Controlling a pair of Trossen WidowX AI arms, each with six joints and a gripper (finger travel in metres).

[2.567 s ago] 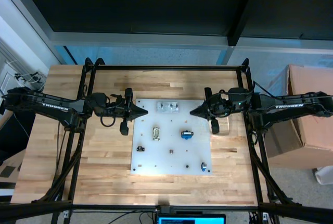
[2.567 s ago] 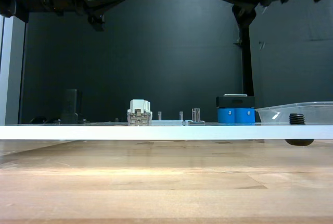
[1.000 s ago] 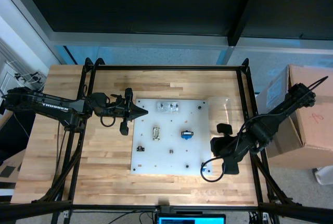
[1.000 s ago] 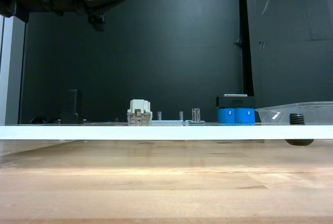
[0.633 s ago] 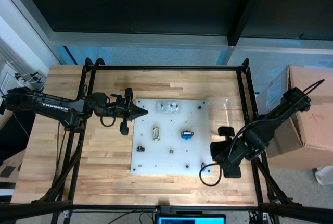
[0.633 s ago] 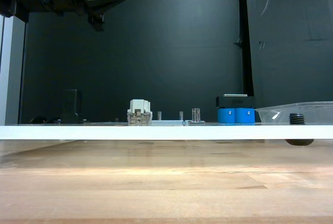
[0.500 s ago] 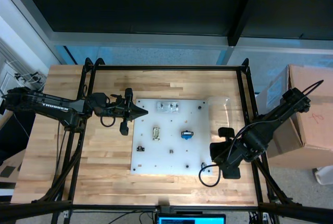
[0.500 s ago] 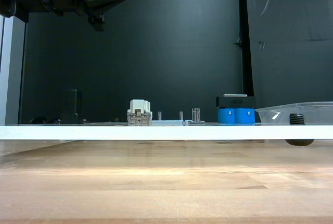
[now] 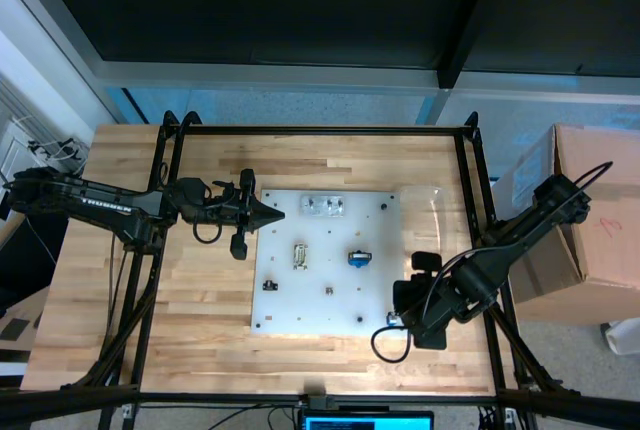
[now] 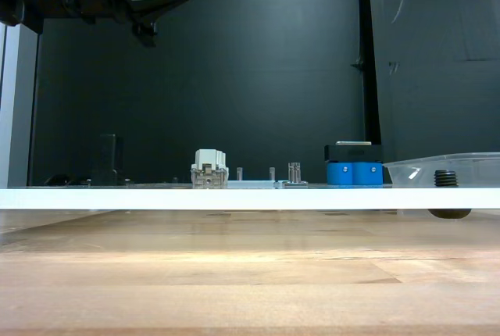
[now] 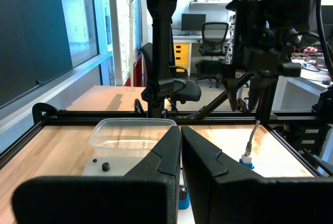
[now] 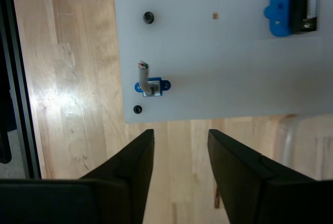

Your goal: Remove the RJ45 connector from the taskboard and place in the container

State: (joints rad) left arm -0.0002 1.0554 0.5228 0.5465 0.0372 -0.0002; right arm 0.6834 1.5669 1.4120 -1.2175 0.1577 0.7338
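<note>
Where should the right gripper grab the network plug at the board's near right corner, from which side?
Probably grip the plug by its body, coming straight down: it sits upright in its blue holder, and its thin cable stub would bend. The open right gripper hangs above the right edge of the board; the shut left gripper hovers at its left edge.

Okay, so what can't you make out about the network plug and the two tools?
High view: the right arm all but covers the plug; the right tool, open, hangs above the board's near right corner.
Low view: top edge cuts off the right arm, its tool unseen; plug not discernible.
Wrist views: plug in its blue seat; how deep, too small to tell.
Left tool, shut, at the board's left edge: unobscured.
</note>
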